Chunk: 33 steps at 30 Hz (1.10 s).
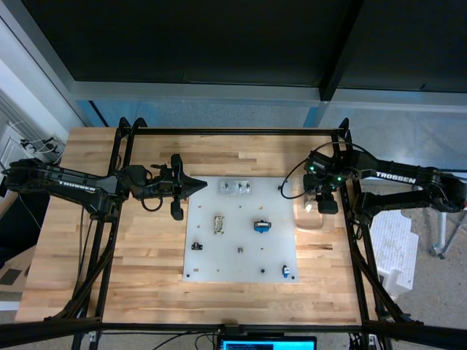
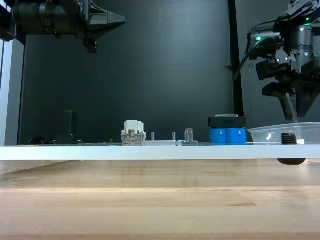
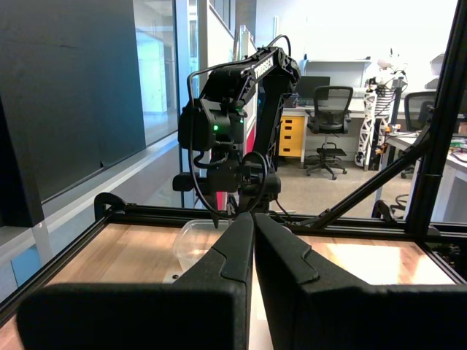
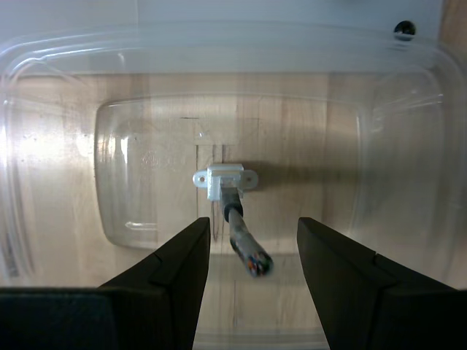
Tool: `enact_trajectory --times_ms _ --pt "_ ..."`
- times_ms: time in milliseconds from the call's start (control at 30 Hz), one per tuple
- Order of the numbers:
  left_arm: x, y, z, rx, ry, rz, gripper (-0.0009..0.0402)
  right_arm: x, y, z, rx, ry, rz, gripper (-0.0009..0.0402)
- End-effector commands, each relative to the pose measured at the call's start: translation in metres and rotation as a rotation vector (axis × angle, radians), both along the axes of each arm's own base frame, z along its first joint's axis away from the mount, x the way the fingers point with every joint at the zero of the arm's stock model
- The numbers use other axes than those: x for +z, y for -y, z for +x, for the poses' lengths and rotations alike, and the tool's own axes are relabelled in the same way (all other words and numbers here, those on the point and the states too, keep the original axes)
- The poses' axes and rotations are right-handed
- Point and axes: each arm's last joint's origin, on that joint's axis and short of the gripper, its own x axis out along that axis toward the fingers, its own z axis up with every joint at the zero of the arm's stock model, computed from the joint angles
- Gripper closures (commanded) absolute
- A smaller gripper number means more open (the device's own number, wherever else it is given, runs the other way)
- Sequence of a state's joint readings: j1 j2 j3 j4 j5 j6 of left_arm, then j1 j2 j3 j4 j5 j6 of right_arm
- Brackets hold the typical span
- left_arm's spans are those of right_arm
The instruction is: Pick the RJ45 connector and install on taskboard
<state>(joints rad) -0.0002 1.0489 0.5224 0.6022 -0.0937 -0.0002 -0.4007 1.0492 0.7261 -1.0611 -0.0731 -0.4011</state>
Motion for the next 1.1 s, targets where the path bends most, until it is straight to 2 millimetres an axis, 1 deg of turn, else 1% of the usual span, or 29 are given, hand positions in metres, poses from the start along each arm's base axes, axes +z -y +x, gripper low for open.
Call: enact_trajectory --times_ms 33,333,633,900,1000,1100 --pt "0.000 0.000 0.000 0.000 0.001 0.000 0.0393 -0.003 -0.003 0.001 0.012 -0.001 0.008 0.0229" --pt "0.000 0.000 0.000 0.000 0.000 0.000 0.0393 -0.005 -0.007 0.004 0.020 0.001 0.003 0.0229" --pt "0.000 0.000 0.000 0.000 0.000 0.000 0.0393 -0.015 -0.005 0.011 0.010 -0.052 -0.002 0.0229" --pt "0.000 0.000 0.000 0.000 0.000 0.000 0.0393 -0.017 -0.005 0.011 0.013 -0.057 -0.002 0.0229" --pt "0.000 0.000 0.000 0.000 0.000 0.000 0.0393 -0.017 -0.006 0.011 0.014 -0.057 -0.002 0.0239" --pt "0.000 0.000 0.000 0.000 0.000 0.000 0.0393 -0.016 -0.006 0.012 0.015 -0.056 -0.001 0.0262"
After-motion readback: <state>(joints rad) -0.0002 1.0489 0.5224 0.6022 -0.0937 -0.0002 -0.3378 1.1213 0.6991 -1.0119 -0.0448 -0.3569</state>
